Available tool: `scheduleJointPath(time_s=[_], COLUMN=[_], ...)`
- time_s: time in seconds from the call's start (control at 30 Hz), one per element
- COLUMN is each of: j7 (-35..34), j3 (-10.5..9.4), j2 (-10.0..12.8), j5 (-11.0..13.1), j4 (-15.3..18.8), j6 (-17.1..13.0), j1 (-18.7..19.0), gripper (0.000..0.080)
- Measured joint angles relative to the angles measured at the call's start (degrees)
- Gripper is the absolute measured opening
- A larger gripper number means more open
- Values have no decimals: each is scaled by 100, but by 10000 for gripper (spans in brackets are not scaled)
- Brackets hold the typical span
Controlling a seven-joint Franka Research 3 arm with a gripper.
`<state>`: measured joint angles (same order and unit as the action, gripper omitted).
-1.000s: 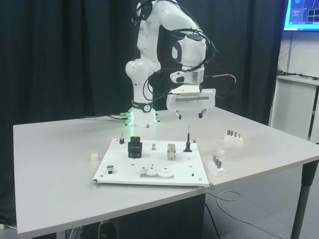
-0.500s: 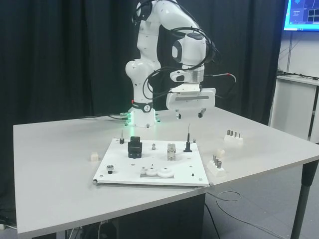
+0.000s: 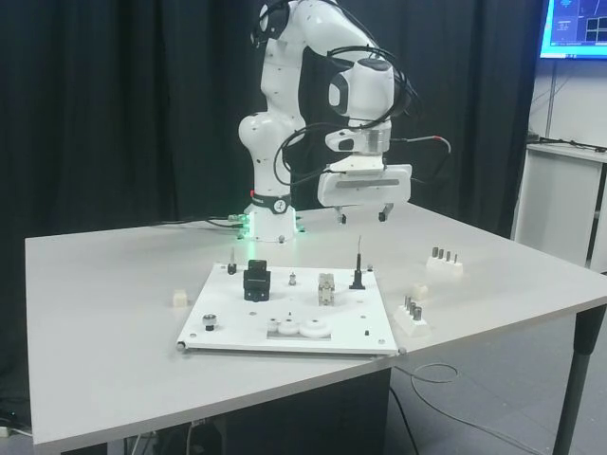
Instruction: Pick square peg 4.
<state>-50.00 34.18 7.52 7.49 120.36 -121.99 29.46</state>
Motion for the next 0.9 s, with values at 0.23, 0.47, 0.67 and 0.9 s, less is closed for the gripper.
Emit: scheduleJointPath(time_s=[0.23, 0.47, 0.67, 0.9], j7=[143, 381, 485, 506], j3=[-55, -144, -220, -291], j2=[-35, -88, -119, -122], j5=[0, 0, -15, -150], j4=[-62, -96, -133, -211], j6=[23, 25, 25, 51], j1=[48, 181, 358, 643], gripper=[800, 800, 800, 800])
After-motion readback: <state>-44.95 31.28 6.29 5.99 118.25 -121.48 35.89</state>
